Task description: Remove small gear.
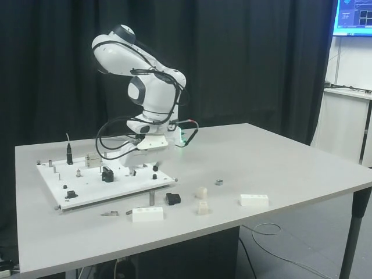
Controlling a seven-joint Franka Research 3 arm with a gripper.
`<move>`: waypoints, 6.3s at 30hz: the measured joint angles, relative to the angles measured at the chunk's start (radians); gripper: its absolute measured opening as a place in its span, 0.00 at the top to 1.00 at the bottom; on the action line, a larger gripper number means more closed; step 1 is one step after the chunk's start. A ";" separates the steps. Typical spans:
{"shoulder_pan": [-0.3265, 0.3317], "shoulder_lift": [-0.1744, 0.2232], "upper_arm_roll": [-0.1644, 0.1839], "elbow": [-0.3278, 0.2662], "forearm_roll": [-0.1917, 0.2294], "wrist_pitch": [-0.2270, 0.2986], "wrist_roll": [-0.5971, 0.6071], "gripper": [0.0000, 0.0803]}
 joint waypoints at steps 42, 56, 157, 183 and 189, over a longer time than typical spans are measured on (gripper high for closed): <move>-0.468 0.003 0.132 -0.474 -0.051 0.072 0.090 0.00; -0.505 0.002 0.101 -0.513 -0.075 0.125 0.090 0.00; -0.532 0.001 0.109 -0.537 -0.083 0.145 0.116 0.76; -0.536 0.001 0.144 -0.540 -0.077 0.105 0.190 0.76; -0.537 0.001 0.159 -0.541 -0.077 0.088 0.190 0.76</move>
